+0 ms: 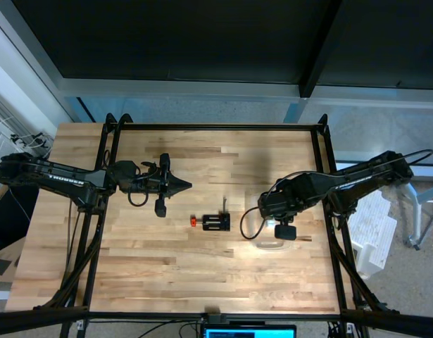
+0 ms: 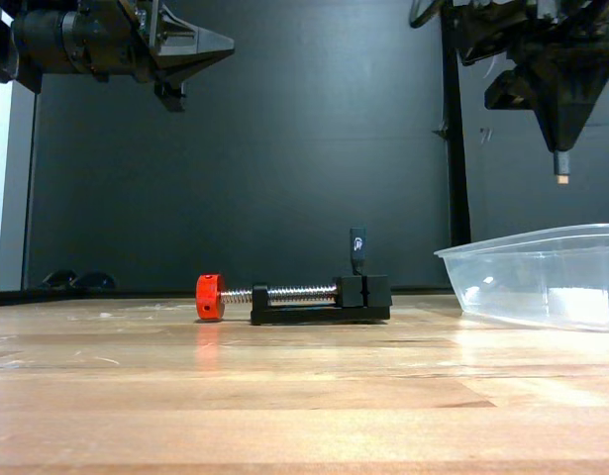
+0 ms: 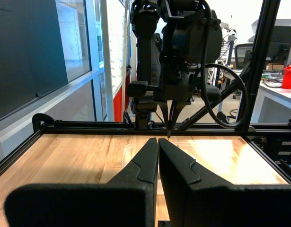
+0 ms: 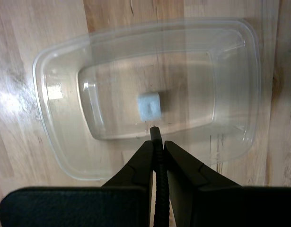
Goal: Pick the USB-C connector and install on taskboard
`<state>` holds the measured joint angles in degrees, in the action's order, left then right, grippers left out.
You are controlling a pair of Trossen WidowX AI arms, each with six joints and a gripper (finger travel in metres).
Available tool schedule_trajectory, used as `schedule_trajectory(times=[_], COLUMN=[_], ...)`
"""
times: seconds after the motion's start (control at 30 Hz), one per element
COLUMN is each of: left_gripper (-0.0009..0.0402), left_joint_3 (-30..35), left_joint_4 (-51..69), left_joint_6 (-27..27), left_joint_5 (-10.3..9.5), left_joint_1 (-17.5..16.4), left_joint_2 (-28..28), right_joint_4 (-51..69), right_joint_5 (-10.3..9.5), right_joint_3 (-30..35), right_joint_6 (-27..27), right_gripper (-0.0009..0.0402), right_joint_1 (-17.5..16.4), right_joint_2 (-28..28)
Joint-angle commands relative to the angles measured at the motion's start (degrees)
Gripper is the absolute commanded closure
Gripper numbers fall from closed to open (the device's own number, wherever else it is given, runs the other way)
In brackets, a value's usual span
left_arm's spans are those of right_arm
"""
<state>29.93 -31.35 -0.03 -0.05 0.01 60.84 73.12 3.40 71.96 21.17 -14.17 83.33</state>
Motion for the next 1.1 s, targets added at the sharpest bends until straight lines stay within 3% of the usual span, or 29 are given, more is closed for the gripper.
schedule_trajectory(times=[0.03,0.27,0.63,1.1], left_gripper=[0.0393,0.0393,0.0393,0.0393], left_joint_3=[0.02,0.02,0.02,0.02], left_joint_4=[-0.02,0.0,-0.02,0.0], left_joint_6=[0.0,0.0,0.0,0.0], left_joint_5=[0.02,0.02,0.02,0.02], left_joint_1=[0.0,0.0,-0.02,0.0], left_joint_2=[0.02,0.02,0.02,0.02], right_joint_4=[0.22,0.42,1.49,1.81], right_joint_5=[0.13,1.55,1.46,1.51], right_joint_3=[2.01,7.67,16.24,23.69], right_joint_6=[0.02,-0.63,-3.19,-6.71], right_gripper=[0.0393,0.0393,0.0394,0.0393], right_joint_1=[0.66,2.05,4.0,4.61], right_joint_2=[2.1,7.61,15.63,21.2])
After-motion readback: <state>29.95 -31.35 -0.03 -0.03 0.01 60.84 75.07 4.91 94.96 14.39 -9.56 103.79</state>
